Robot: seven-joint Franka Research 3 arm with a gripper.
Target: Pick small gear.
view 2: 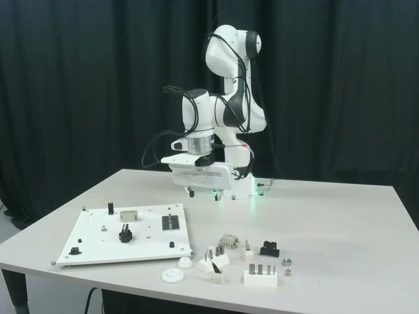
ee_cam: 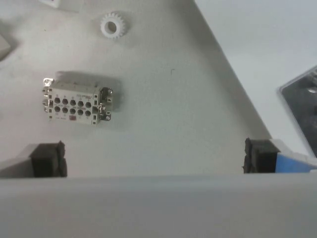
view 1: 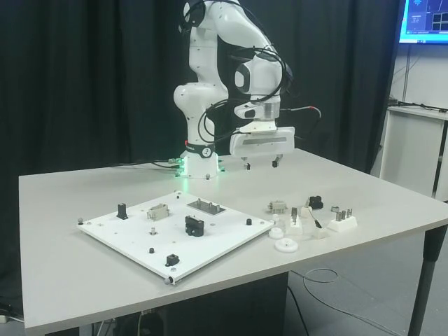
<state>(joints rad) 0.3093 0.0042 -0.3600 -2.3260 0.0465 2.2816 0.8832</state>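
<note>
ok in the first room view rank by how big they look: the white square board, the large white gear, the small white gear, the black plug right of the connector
1. White square board
2. Large white gear
3. Small white gear and black plug: look alike, not ranked.

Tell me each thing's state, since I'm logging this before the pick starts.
gripper: open, empty, held high above the table.
small gear: flat on the table, untouched.
connector: resting on the table, apart from the gear.
white board: flat on the table.
</note>
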